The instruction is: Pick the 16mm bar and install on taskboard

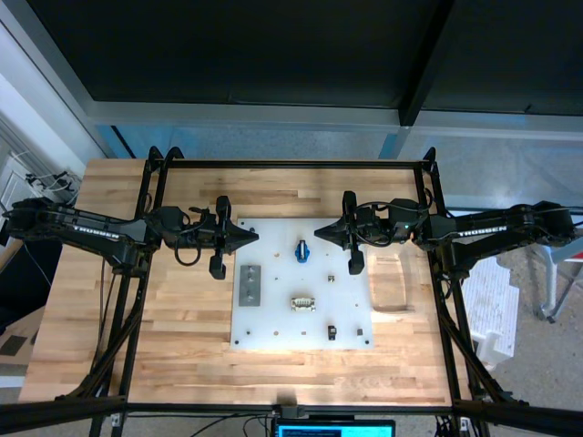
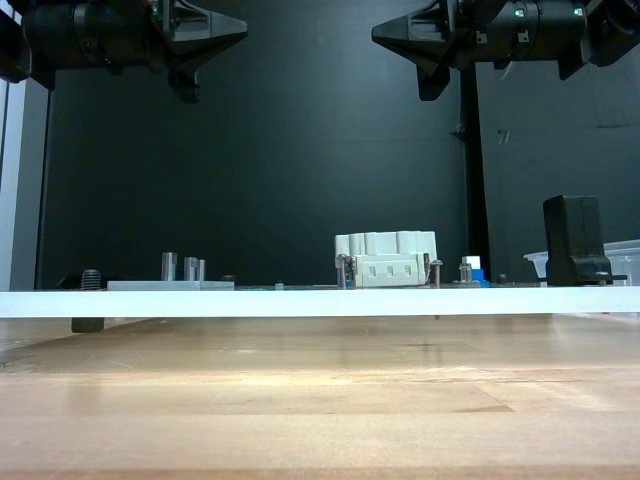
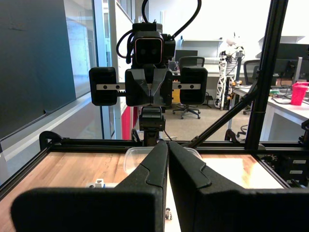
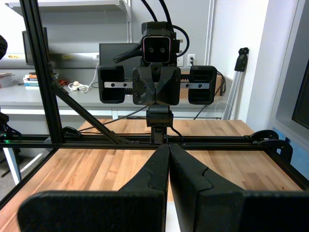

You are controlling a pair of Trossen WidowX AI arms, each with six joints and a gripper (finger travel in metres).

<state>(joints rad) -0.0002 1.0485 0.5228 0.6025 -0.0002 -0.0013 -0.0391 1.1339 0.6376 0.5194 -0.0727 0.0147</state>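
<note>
You have the left gripper [image 1: 251,233] and right gripper [image 1: 321,233] both clenched on nothing, tips facing each other mid-frame, raised over the taskboard [image 1: 273,319] upper edge.

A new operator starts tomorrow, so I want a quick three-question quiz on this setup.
1. True or false: the left gripper is holding a part.
2. In the high view, which item on the taskboard lies closest to the right gripper? A) blue knob B) grey block C) connector
3. Fill in: both grippers hang above the board with fingers ____.
Key: 1 false; 2 A; 3 shut.
</note>
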